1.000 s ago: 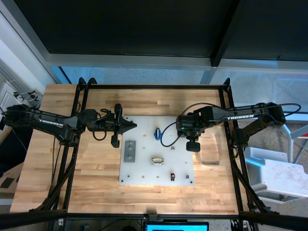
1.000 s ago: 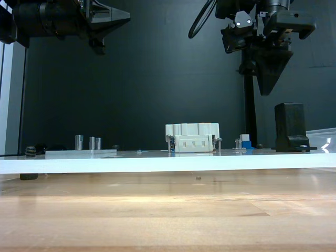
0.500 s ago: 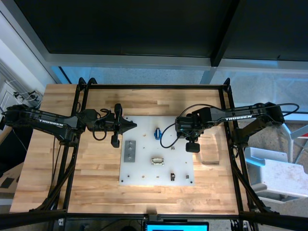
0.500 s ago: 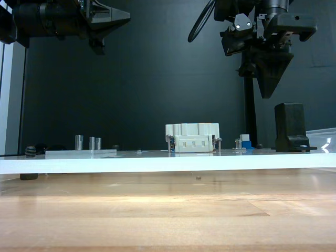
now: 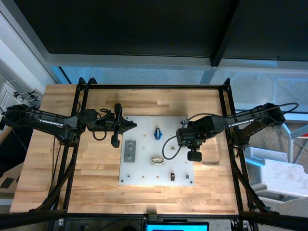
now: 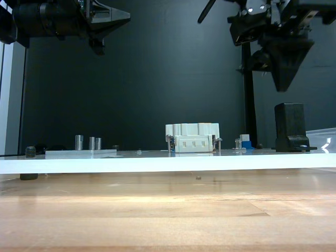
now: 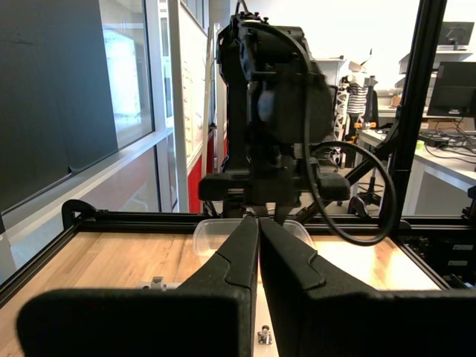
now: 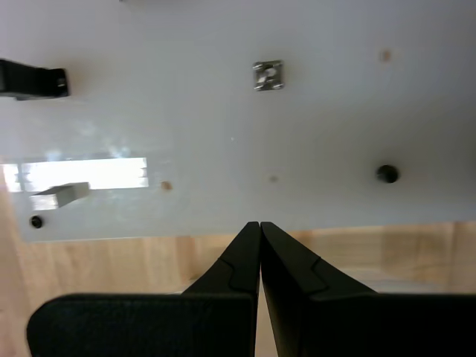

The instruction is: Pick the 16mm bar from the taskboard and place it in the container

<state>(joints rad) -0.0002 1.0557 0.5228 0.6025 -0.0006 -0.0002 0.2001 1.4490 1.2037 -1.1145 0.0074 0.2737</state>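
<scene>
The taskboard (image 5: 144, 168) is a white plate in the middle of the table. The 16mm bar (image 5: 186, 177) is a tiny grey stub standing near the board's near right corner, beside a small black part (image 5: 173, 176). It also shows in the right wrist view as the bar (image 8: 59, 195). My right gripper (image 5: 194, 155) hangs shut and empty over the board's right edge, a short way beyond the bar, its tips (image 8: 259, 223) pointing down. The container (image 5: 214, 162) is a clear tray on the wood just right of the board. My left gripper (image 5: 132, 125) is shut and held high over the board's far left corner.
On the board stand a grey block (image 5: 130, 150), a blue knob (image 5: 157, 133), a white connector (image 5: 157, 161) and a small square fitting (image 8: 268, 75). A black frame (image 5: 154, 87) runs around the table. The black part (image 6: 290, 127) rises above the board surface.
My right gripper has moved toward the near edge along the board's right side and sits slightly higher in the low view. The left arm has not moved.
</scene>
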